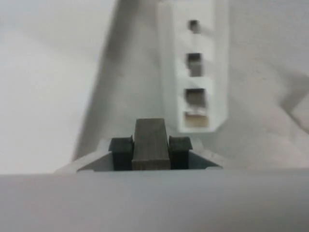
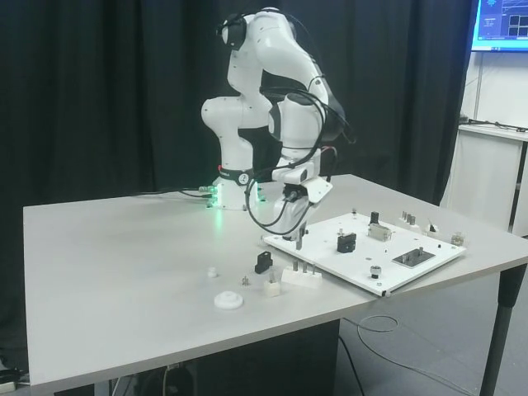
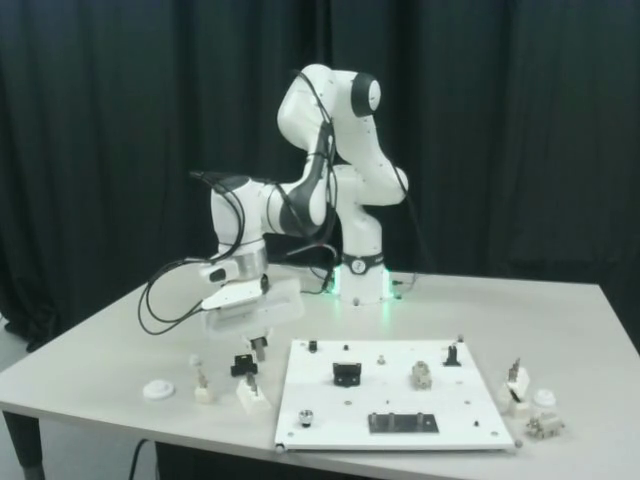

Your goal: Insert square peg 4.

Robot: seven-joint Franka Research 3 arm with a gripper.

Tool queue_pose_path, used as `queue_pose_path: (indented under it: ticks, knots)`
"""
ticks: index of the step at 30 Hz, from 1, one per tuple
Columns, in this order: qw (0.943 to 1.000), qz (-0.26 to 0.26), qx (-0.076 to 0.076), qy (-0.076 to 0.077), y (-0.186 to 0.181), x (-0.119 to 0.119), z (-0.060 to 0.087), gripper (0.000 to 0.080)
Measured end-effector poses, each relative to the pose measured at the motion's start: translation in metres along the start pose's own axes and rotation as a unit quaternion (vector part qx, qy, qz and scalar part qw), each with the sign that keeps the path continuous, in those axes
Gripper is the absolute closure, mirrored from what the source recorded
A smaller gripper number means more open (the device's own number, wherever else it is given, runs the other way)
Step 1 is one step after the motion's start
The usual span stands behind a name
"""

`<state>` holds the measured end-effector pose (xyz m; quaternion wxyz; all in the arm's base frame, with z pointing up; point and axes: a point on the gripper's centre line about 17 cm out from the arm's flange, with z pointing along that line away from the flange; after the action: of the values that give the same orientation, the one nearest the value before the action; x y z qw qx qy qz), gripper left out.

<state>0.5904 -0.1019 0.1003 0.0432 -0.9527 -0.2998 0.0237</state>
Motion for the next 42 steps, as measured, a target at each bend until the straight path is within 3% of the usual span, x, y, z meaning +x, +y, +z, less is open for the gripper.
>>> queue_pose_path:
  ticks: [11,42]
  knots:
    - [0.9997,0.011,0.016,-0.012,-0.044,0.02,-0.007,0.0648]
    - [0.9976,0.043,0.025,-0.049,-0.191,0.054,0.001,0.0648]
